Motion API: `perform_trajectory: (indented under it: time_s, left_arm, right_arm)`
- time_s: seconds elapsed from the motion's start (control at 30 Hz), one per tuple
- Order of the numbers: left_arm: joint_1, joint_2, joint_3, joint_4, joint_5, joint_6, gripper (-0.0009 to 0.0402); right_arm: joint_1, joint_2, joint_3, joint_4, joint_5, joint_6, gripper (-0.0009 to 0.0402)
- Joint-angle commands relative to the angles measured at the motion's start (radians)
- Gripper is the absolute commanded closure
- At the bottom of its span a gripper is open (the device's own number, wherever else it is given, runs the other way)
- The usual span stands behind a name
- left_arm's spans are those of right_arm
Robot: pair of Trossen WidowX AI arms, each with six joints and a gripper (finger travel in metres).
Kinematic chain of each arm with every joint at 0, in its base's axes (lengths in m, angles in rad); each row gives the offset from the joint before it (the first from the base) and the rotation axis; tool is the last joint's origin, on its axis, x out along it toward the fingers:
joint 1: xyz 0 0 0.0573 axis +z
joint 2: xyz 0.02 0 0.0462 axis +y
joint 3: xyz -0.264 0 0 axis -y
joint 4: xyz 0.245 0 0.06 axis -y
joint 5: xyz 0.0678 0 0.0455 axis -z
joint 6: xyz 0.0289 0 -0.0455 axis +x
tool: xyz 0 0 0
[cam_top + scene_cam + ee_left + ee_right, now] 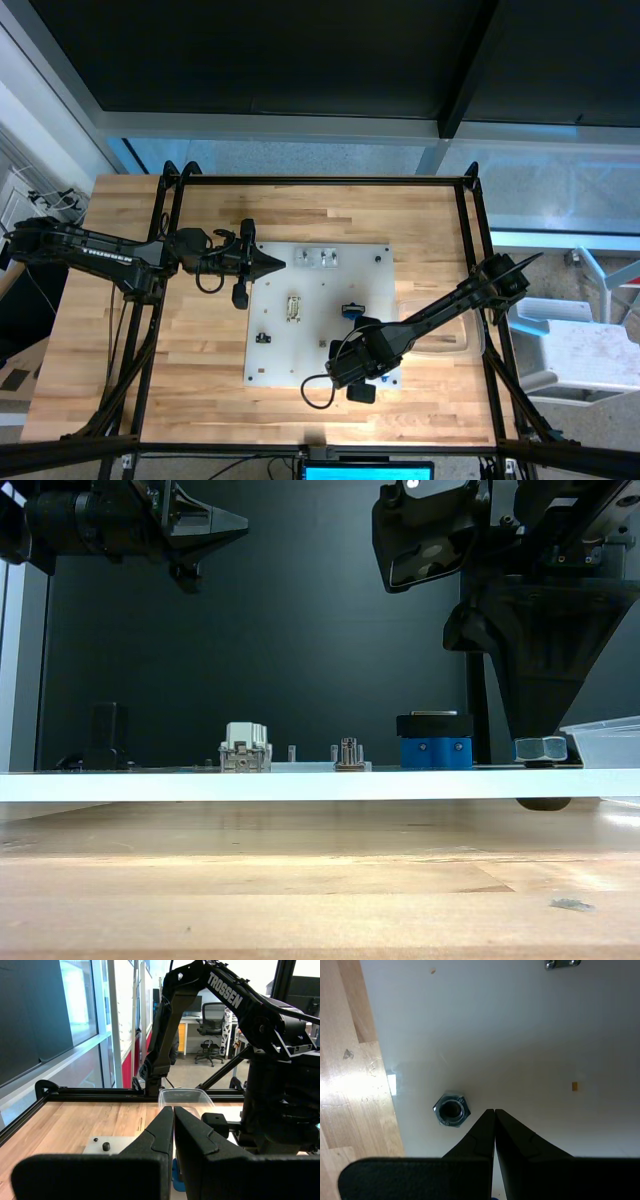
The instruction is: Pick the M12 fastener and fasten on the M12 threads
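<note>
White board (275, 300): silver hex nut (451, 1109) beside right gripper (494, 1110)

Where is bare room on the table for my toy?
Bare: the wood near-left of the white board, and the strip beyond it. Crowded: its near right, with the right gripper, nut and clear tray. The left gripper hangs over its far left edge.

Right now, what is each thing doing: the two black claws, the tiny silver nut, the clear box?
Small silver hexagonal metal nut: ungripped, flat, hole up, seemingly on its black stud.
Right gripper: shut, empty, tips beside the nut.
Left gripper: shut, empty, held high over the white board's far left.
Clear plastic container: upright, open-topped.
</note>
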Motion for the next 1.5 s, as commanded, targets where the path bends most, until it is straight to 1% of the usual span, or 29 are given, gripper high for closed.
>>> perform_trajectory:
  time_s: [0.03,0.07,0.1,0.13,0.2,0.23,0.27,0.3,0.4,0.5,0.57,0.63,0.67,0.8,0.83,0.87,0.93,1.03,1.33,1.4,1.43,1.47,1.5]
  left_arm:
    - [0.0,0.0,0.0,0.0,0.0,0.0,0.0393]
    - [0.0,0.0,0.0,0.0,0.0,0.0,0.0393]
    - [0.0,0.0,0.0,0.0,0.0,0.0,0.0393]
    - [0.0,0.0,0.0,0.0,0.0,0.0,0.0393]
    - [0.0,0.0,0.0,0.0,0.0,0.0,0.0393]
    - [0.0,0.0,0.0,0.0,0.0,0.0,0.0393]
    - [0.0,0.0,0.0,0.0,0.0,0.0,0.0393]
    - [0.0,0.0,0.0,0.0,0.0,0.0,0.0393]
    - [0.0,0.0,0.0,0.0,0.0,0.0,0.0393]
    - [0.0,0.0,0.0,0.0,0.0,0.0,0.0393]
    - [0.0,0.0,0.0,0.0,0.0,0.0,0.0393]
    - [0.0,0.0,0.0,0.0,0.0,0.0,0.0393]
    - [0.0,0.0,0.0,0.0,0.0,0.0,0.0393]
    - [0.0,0.0,0.0,0.0,0.0,0.0,0.0393]
    - [0.0,0.0,0.0,0.0,0.0,0.0,0.0393]
    - [0.0,0.0,0.0,0.0,0.0,0.0,0.0393]
    - [0.0,0.0,0.0,0.0,0.0,0.0,0.0393]
    - [0.0,0.0,0.0,0.0,0.0,0.0,0.0393]
    - [0.0,0.0,0.0,0.0,0.0,0.0,0.0393]
    - [0.0,0.0,0.0,0.0,0.0,0.0,0.0393]
    - [0.0,0.0,0.0,0.0,0.0,0.0,0.0393]
    - [0.0,0.0,0.0,0.0,0.0,0.0,0.0393]
    - [0.0,0.0,0.0,0.0,0.0,0.0,0.0393]
  right_arm:
    - [0.001,0.001,0.0,0.003,-0.007,0.002,0.0393]
    - [0.001,0.001,0.0,0.004,-0.028,0.008,0.0393]
    - [0.001,0.001,0.0,0.007,-0.072,0.006,0.0393]
    - [0.001,0.001,0.0,0.011,-0.146,-0.004,0.0393]
    - [0.0,0.001,0.001,0.014,-0.307,-0.046,0.0393]
    - [0.0,-0.001,0.001,0.014,-0.361,-0.063,0.0393]
    - [0.0,-0.002,0.001,0.014,-0.385,-0.074,0.0393]
    - [0.001,-0.002,0.001,0.013,-0.388,-0.082,0.0393]
    - [0.0,-0.002,0.001,0.01,-0.364,-0.081,0.0393]
    - [0.001,-0.002,0.001,0.011,-0.352,-0.081,0.0393]
    - [0.001,-0.002,0.001,0.011,-0.329,-0.079,0.0393]
    - [0.001,-0.003,0.001,0.009,-0.283,-0.075,0.0393]
    - [0.001,-0.003,0.001,0.009,-0.254,-0.068,0.0393]
    - [-0.003,-0.009,0.001,-0.002,-0.111,-0.035,0.0393]
    - [-0.004,-0.009,0.001,-0.003,-0.087,-0.025,0.0393]
    - [-0.005,-0.009,0.001,-0.002,-0.073,-0.023,0.0393]
    - [-0.005,-0.008,0.001,-0.002,-0.064,-0.022,0.0393]
    - [-0.004,-0.002,0.001,-0.002,-0.023,0.001,0.0393]
    - [-0.004,-0.001,-0.007,0.02,-0.023,0.004,0.0393]
    - [-0.004,-0.001,-0.01,0.026,-0.032,0.003,0.0393]
    - [-0.004,-0.001,-0.011,0.029,-0.047,0.003,0.0393]
    - [-0.004,-0.001,-0.011,0.031,-0.082,-0.001,0.0393]
    - [-0.004,-0.001,-0.011,0.036,-0.134,-0.013,0.0393]
